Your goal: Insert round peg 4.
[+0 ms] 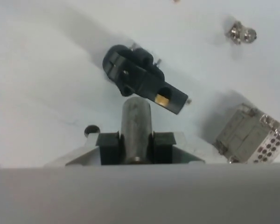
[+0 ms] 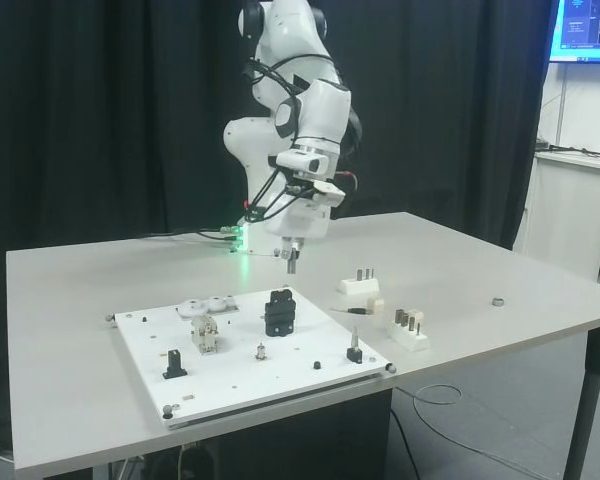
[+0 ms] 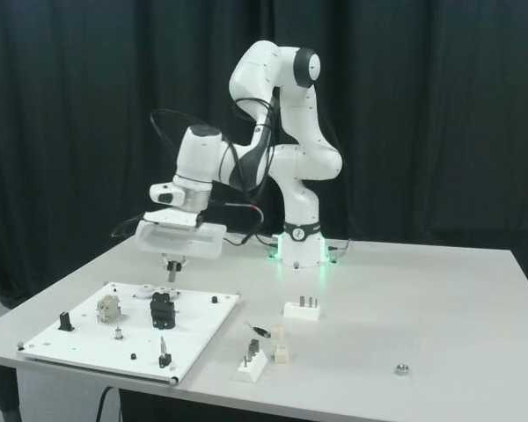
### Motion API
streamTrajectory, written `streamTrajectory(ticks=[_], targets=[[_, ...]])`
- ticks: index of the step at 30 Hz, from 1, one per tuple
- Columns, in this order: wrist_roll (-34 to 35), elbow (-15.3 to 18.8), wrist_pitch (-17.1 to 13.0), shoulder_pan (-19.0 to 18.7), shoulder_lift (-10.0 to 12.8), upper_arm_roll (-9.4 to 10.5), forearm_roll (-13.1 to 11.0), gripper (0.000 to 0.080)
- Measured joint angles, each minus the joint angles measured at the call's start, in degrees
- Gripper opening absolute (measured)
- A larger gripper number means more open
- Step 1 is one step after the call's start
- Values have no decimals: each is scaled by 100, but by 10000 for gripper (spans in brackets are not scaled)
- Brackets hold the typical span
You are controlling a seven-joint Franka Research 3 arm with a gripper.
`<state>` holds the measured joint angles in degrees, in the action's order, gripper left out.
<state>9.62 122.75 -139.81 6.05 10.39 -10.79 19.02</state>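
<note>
My hand (image 1: 136, 145) is clamped shut on the grey round peg (image 1: 136, 126), holding it upright in the air above the white board (image 2: 242, 362), just over the black block (image 1: 142, 77) on the worktop (image 2: 500, 270).

White arm (image 3: 273, 97), white board (image 2: 245, 350), grey table (image 3: 422, 308), black fixture (image 1: 140, 77), grey peg (image 1: 136, 126).

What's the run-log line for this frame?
phase: carry | gripper: shut on round peg | position: above white board, over black fixture | inserted: not yet
</note>
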Motion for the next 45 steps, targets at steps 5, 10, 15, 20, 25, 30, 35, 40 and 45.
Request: streamTrajectory(ticks=[5,10,15,20,25,30,35,40,45], targets=[[-60,-402,497,15,214,-28,-233,149],[-59,-738,928,25,426,-62,-353,149],[-59,-957,1283,25,603,-145,-431,149],[-59,-1043,1547,24,688,-246,-524,149],[-59,-1043,1722,25,703,-334,-578,149],[-74,-1027,1803,24,703,-379,-699,149],[-114,-979,1827,24,703,-408,-876,149],[-114,-871,1827,24,704,-444,-974,149],[-84,-761,1801,24,714,-517,-1027,149]])
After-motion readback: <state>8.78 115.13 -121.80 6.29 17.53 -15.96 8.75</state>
